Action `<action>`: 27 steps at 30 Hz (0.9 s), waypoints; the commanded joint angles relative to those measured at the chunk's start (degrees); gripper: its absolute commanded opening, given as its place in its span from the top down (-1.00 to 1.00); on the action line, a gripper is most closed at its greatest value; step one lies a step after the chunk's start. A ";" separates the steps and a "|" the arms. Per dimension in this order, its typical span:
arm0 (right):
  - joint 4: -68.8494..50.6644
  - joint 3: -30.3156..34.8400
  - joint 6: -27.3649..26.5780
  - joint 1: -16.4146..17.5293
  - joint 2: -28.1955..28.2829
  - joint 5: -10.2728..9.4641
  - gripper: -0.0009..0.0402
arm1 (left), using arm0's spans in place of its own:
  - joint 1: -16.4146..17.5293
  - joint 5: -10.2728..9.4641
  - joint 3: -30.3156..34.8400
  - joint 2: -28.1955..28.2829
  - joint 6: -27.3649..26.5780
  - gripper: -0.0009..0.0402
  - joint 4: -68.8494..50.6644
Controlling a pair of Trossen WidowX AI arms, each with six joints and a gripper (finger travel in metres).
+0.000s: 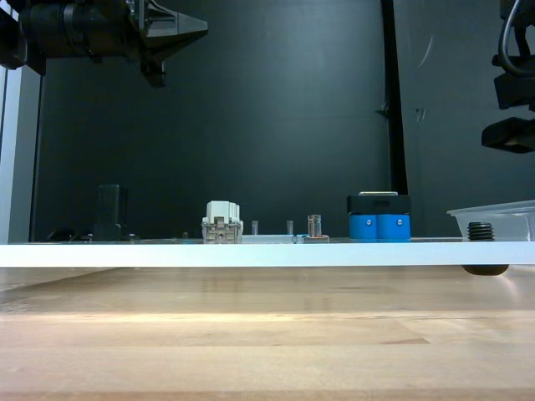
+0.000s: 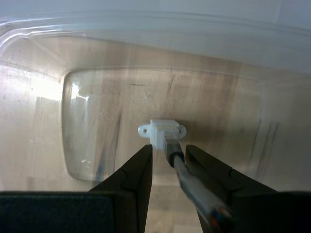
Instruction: Pick the RJ45 connector and install on taskboard
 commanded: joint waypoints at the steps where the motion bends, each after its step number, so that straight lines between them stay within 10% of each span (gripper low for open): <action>1: 0.07 0.02 0.33 0.04 0.20 0.22 0.51 | 0.02 0.02 0.00 0.02 0.02 0.96 0.02; 27: 0.07 0.02 0.39 0.07 0.20 0.17 0.86 | 0.02 0.02 0.00 0.02 0.02 0.96 0.02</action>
